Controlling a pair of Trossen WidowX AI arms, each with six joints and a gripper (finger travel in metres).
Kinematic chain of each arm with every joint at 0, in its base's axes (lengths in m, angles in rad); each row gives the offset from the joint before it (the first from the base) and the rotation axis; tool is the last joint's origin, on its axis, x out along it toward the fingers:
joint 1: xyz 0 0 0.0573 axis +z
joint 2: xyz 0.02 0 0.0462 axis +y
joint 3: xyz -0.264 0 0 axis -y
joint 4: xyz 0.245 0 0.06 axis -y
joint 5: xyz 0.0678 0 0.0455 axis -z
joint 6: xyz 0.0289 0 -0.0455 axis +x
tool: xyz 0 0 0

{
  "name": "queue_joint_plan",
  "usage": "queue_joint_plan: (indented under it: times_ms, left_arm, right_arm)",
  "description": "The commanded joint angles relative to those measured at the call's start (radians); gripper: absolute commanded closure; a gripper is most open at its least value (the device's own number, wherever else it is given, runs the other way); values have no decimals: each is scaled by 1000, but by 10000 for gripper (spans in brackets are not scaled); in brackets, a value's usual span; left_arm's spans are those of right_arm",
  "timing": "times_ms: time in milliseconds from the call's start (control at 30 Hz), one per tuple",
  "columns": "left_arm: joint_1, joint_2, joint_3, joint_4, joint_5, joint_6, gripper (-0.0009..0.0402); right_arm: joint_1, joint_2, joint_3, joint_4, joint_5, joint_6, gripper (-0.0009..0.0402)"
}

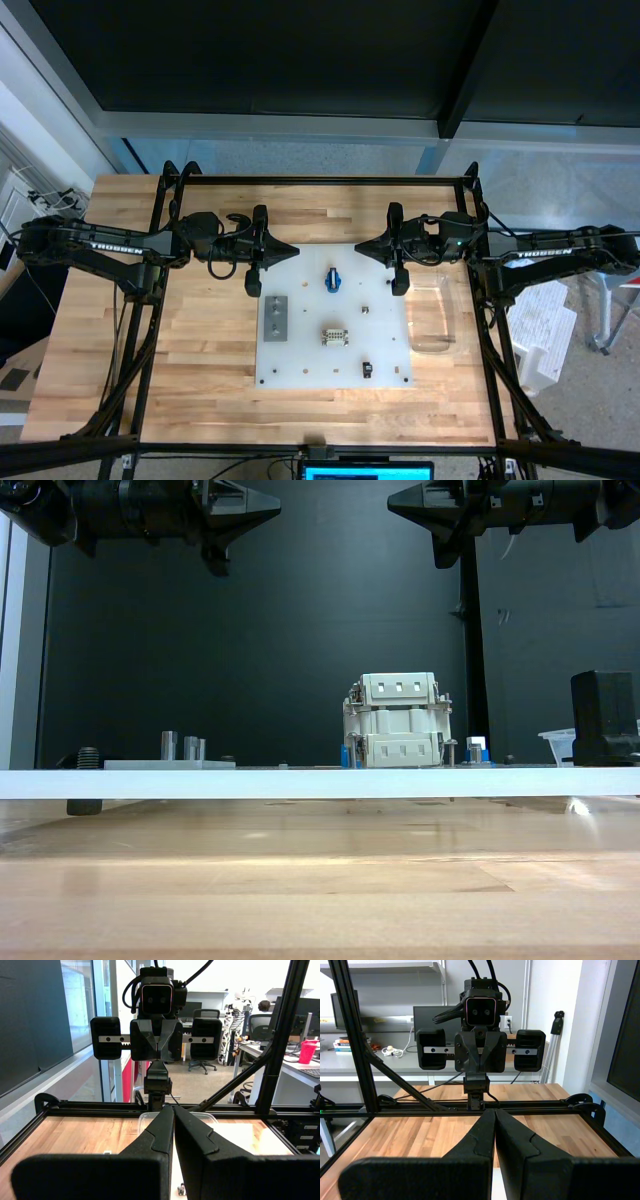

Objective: Pick the HAN10E connector and install on the hub

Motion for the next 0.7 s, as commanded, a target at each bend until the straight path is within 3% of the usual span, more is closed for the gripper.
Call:
queue_joint_plan:
  times_ms: [33,700]
  left_arm:
    - [0,0,0,0,0,0,393]
    - [0,0,0,0,0,0,393]
  right_arm:
    - [0,0,1,-1,1,-1,393]
    - [0,0,0,-25,1,-1,393]
